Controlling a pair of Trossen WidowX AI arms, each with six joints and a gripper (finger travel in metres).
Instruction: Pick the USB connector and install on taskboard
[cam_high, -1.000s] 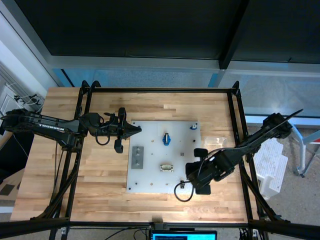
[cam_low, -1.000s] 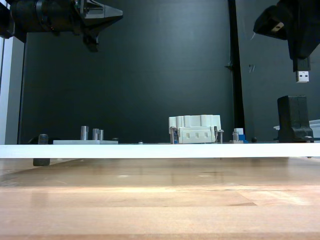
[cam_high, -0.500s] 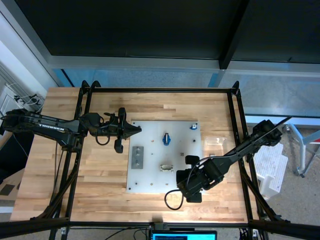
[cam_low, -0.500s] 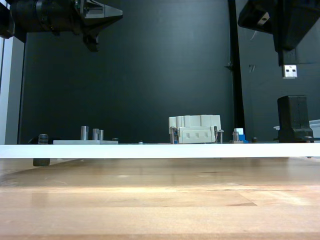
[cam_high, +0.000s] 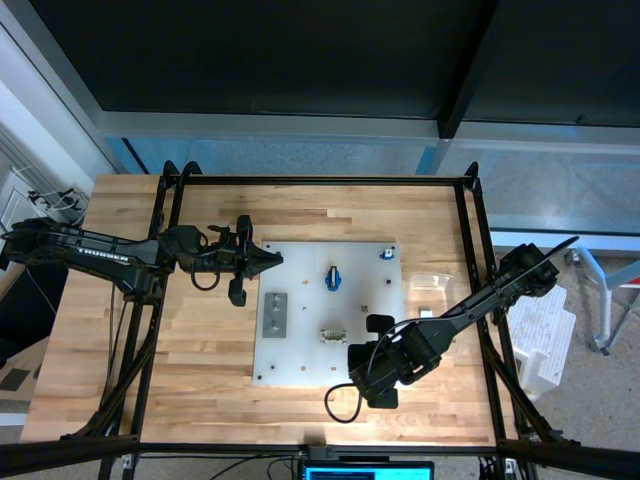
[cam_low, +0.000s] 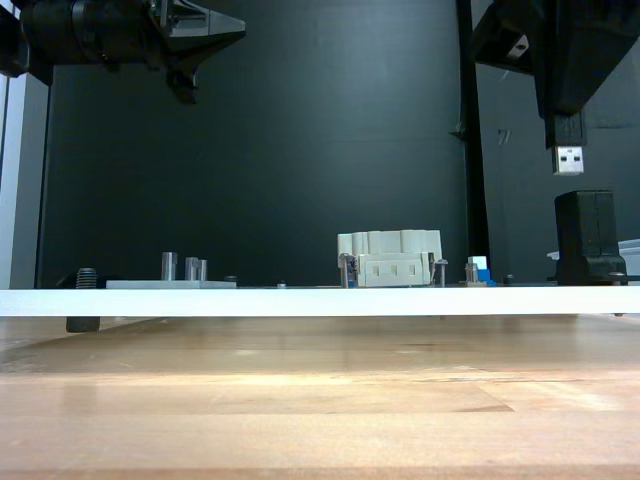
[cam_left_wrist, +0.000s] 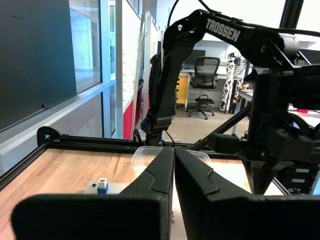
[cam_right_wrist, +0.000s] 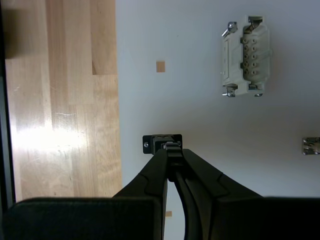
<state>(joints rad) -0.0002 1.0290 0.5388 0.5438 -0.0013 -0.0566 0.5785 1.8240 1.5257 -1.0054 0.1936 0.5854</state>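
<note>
My right gripper (cam_high: 372, 381) hangs over the near right part of the white taskboard (cam_high: 300, 362), shut on the USB connector (cam_low: 567, 158). In the low view the metal plug points down, just above and left of a black socket block (cam_low: 587, 235) on the board. In the right wrist view the shut fingers (cam_right_wrist: 159, 167) sit directly over a small black socket (cam_right_wrist: 161, 142). The connector's black cable (cam_high: 338, 405) loops off the board's near edge. My left gripper (cam_high: 272, 259) is shut and empty, hovering high over the board's left edge.
The board carries a grey metal plate (cam_high: 273, 315), a white multi-pin connector (cam_high: 333, 336), a blue part (cam_high: 332, 277) and a small blue-topped block (cam_high: 384, 254). A clear plastic tray (cam_high: 430, 283) lies right of the board. A black frame (cam_high: 470, 230) rings the table.
My right gripper has carried the USB connector leftward and toward the near edge, over the board's front right area. The left arm has stayed still.
</note>
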